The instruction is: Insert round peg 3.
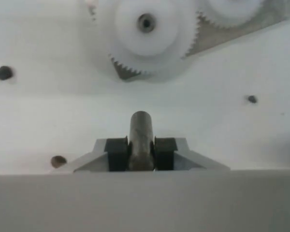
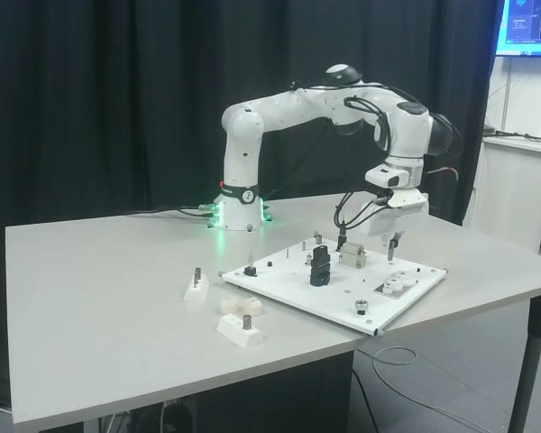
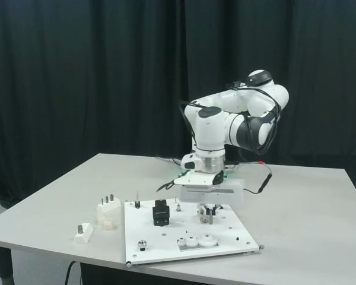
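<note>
Peg (image 1: pixel 140 137) clamped in gripper (image 1: pixel 140 153), carried above white board (image 1: pixel 63 111); next: align over hole, lower straight.

Round peg (image 1: pixel 140 140) — grey cylinder, upright — clamped above the white board (image 1: pixel 222 125).

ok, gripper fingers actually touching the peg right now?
Touching. The wrist view shows the round peg clamped between the gripper pads, both black pads pressed against its sides with no gap, above the white board.
</note>
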`<move>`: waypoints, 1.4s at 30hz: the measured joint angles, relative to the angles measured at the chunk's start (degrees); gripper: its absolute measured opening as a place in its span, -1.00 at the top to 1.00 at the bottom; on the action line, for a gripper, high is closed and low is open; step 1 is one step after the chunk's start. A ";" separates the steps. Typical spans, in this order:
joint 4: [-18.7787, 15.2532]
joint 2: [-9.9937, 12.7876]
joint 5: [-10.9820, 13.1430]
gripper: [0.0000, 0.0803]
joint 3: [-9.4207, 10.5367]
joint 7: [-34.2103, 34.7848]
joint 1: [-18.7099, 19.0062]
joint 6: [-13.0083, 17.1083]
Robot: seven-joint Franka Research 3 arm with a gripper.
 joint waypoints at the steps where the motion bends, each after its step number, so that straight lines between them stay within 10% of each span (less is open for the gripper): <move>1: -0.05 -0.05 0.00 0.72 0.17 0.49 0.20 0.00; 42: -7.31 -0.62 2.07 0.72 3.28 5.77 10.02 3.24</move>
